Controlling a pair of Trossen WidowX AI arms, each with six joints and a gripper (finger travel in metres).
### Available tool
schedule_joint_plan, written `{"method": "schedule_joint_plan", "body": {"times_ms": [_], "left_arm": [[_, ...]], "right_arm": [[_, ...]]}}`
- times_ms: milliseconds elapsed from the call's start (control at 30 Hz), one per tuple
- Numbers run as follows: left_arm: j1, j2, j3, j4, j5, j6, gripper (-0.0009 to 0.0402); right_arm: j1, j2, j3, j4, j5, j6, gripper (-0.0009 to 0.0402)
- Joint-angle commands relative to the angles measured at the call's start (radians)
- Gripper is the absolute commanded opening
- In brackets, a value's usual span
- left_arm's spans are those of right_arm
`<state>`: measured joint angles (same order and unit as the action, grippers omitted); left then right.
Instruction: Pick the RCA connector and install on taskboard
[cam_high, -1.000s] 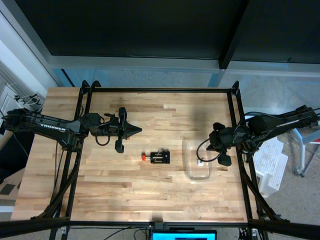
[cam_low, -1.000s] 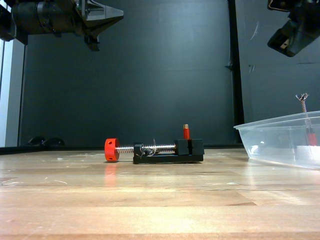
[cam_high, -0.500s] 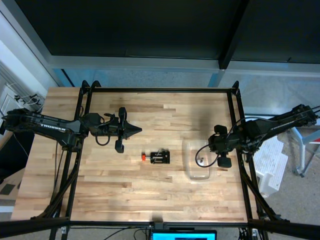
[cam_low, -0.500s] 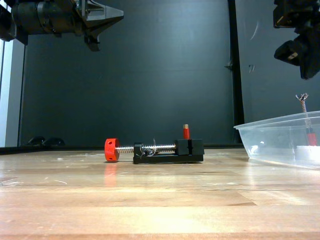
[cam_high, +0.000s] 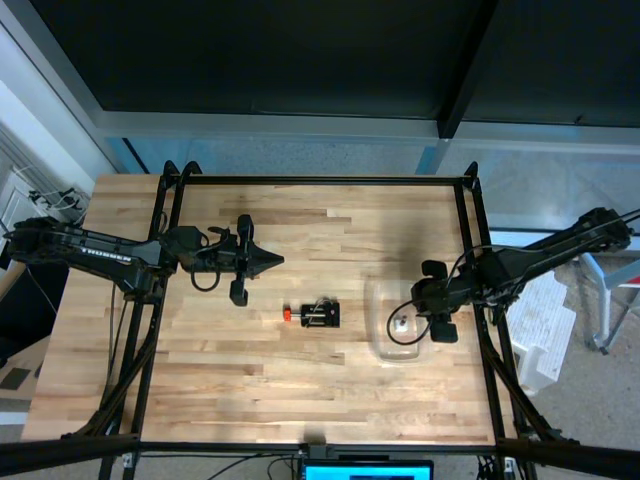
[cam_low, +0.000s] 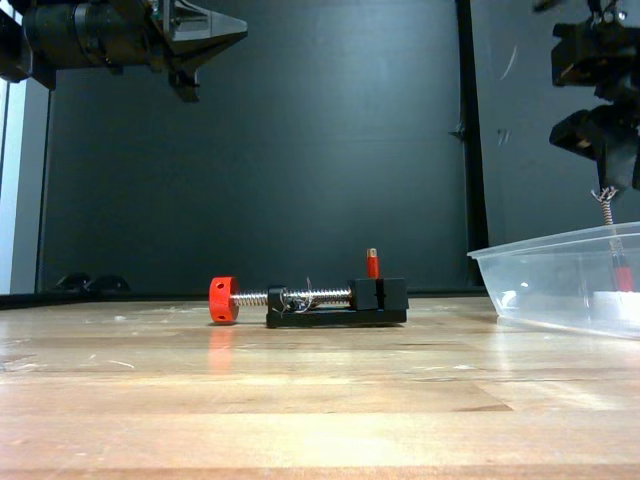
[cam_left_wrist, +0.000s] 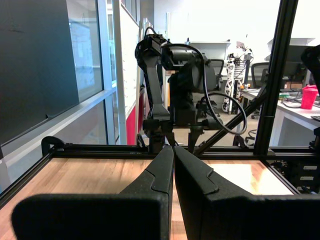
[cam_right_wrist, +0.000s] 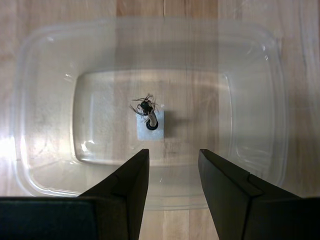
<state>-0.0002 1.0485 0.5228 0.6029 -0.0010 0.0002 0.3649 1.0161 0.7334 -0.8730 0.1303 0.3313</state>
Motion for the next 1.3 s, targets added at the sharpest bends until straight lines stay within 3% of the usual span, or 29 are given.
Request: {"method": "schedule_joint_plan", "body": {"times_ms": [33,833,1300], "left_arm": [[0.0,0.0,0.0,0.0,0.0,0.0,0.0],[0.0,0.0,0.0,0.0,0.0,0.0,0.0],[0.0,0.0,0.0,0.0,0.0,0.0,0.0]], "right_arm": [[0.008,0.026,-0.008,0.035,0.0,0.001,0.0148],[0.031,0.219,-0.071,0.258,0.008,0.001,0.0158],[0.042,0.236,-0.116,0.317,0.008,0.011,0.0146]]}}
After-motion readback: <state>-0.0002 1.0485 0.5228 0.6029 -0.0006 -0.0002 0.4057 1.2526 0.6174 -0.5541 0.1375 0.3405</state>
